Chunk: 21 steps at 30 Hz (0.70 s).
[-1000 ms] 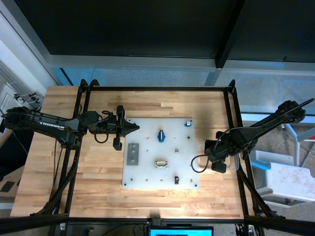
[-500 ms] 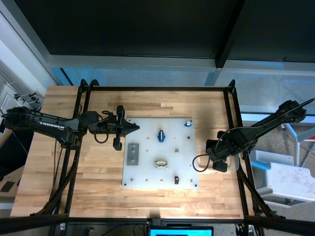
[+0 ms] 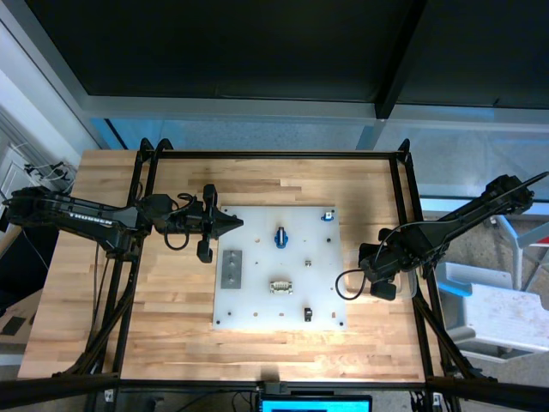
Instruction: Pick the 16mm bar from the taskboard and place it in the container
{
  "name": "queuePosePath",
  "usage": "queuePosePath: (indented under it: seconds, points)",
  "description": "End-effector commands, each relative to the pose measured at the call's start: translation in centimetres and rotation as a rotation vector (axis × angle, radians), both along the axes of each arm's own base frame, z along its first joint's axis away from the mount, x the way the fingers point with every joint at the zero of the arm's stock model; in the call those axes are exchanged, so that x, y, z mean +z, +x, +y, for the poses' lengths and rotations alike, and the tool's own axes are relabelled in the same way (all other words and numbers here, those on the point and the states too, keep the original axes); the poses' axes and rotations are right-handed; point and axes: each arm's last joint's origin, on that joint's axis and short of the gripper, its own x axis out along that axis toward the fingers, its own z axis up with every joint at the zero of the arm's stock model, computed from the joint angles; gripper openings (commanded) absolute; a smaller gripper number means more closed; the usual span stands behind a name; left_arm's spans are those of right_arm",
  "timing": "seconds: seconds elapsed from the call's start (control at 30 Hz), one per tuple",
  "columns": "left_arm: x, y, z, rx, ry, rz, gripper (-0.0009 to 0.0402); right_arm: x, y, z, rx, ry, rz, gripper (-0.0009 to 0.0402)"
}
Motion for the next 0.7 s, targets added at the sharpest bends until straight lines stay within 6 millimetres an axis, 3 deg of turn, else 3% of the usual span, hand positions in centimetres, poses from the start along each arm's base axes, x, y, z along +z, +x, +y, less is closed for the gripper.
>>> queuePosePath:
  seconds: [0.03,0.7]
  points:
    - [0.01,0.01,0.0,0.0,0.0,0.0,0.0,0.01,0.02,0.01,0.0,0.0,-0.001,0.0085]
    - [0.01,0.01,0.0,0.0,0.0,0.0,0.0,0.01,0.02,0.01,0.002,0.0,0.0,0.0218]
